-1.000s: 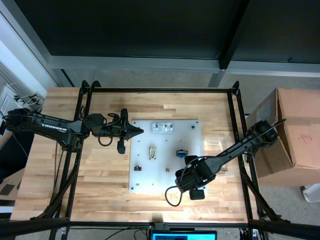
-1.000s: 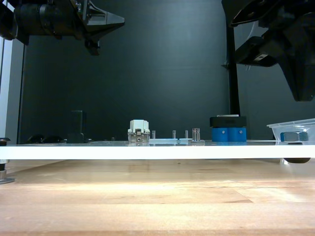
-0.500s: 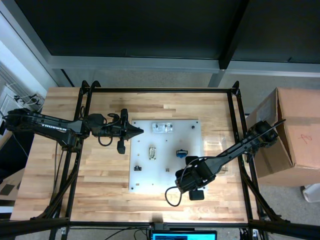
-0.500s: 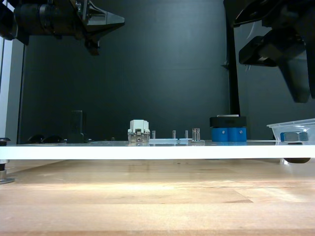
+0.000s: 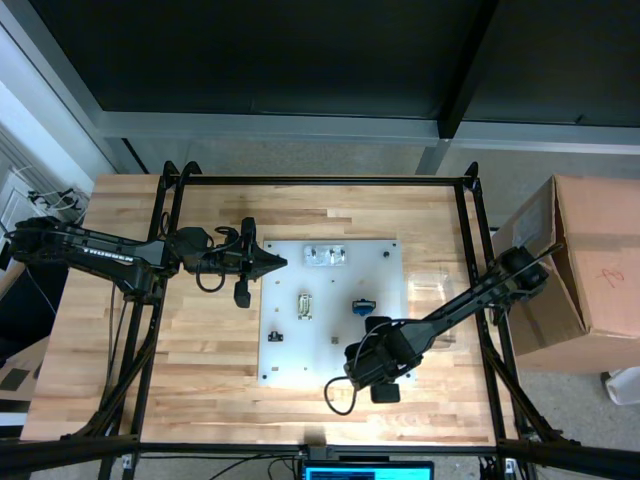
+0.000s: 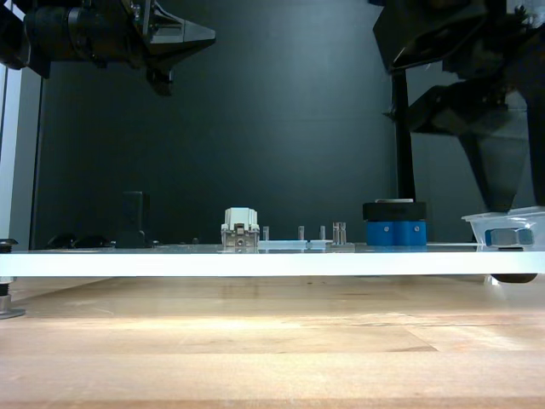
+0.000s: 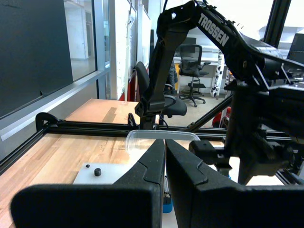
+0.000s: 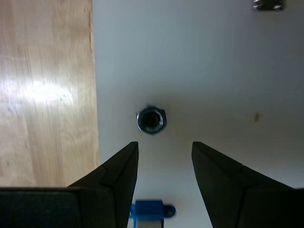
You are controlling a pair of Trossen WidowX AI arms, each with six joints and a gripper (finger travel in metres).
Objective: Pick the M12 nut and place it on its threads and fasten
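Over the near right edge of the white board (image 5: 300, 365), the right gripper (image 8: 165, 145) hangs pointing straight down, its fingers spread apart and holding nothing. Directly beneath the gap, clear of both fingers, the M12 nut (image 8: 162, 121) sits flat and level on its stud (image 8: 151, 119), whose dark end shows through the bore. From table height the nut stands low, close to the board's top, in front of the clear tray (image 6: 511, 217). The left gripper (image 7: 165, 142) hovers high over the board's left edge, toward its far corner. It points inward toward the right arm, with its fingers pressed together on nothing.
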